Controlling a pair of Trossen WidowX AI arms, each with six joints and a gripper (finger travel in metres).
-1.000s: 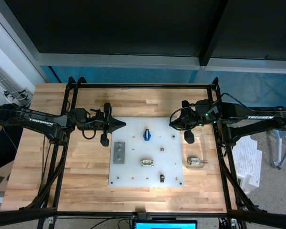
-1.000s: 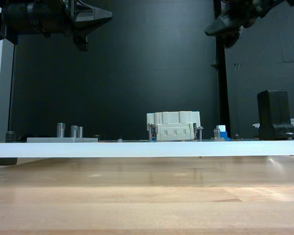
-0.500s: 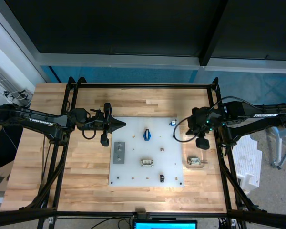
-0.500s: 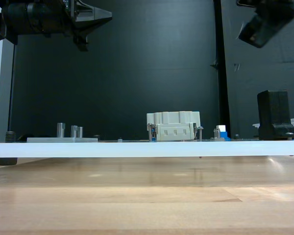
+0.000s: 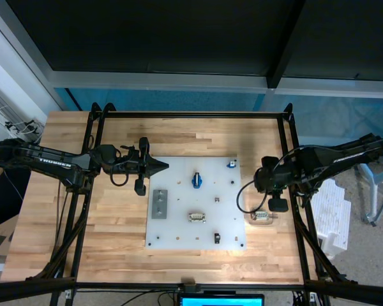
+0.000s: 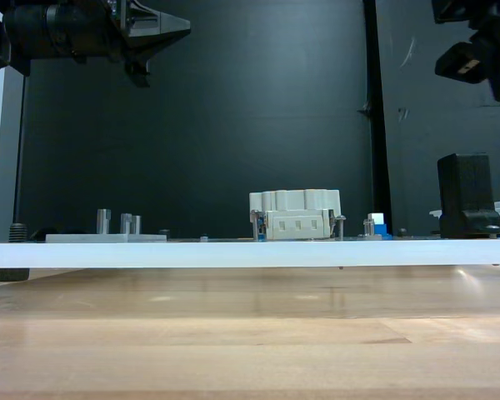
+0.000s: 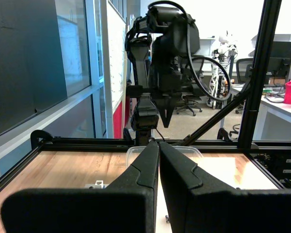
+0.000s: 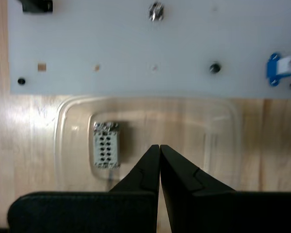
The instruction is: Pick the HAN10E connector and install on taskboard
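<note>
- The HAN10E connector (image 8: pixel 106 144) lies flat in a clear tray (image 8: pixel 62 145), pin rows facing up. It sits just to one side of the right gripper (image 8: pixel 159 146) and does not touch it.
- The right gripper's two fingers are pressed together tip to tip, with nothing between them.
- In the high view the right gripper (image 5: pixel 277 204) hangs over the tray (image 5: pixel 250 223). The connector (image 5: pixel 260 216) shows just beside it, on the side toward the taskboard and the desk's near edge.
- In the low view the right gripper (image 6: pixel 471 62) is held high, well clear of everything on the desk (image 6: pixel 250 333).
- The taskboard (image 8: pixel 116 43) lies just beyond the tray from the right gripper. Its edge runs along the tray's rim.
- A blue fitting (image 8: pixel 275 69) and a black part (image 8: pixel 36 6) stand on the board, well apart from the right gripper.
- Farther across the board (image 5: pixel 179 236) are a pale socket block (image 5: pixel 196 218), a blue knob (image 5: pixel 196 181) and a grey metal block (image 5: pixel 159 203).
- The grey metal block is the one nearest the left gripper (image 5: pixel 163 167).
- The left gripper hovers at the board's far left corner, high above it (image 6: pixel 182 30).
- The left gripper's fingers (image 7: pixel 145 167) are also closed against each other, and it (image 7: pixel 158 144) grips nothing and touches nothing.
</note>
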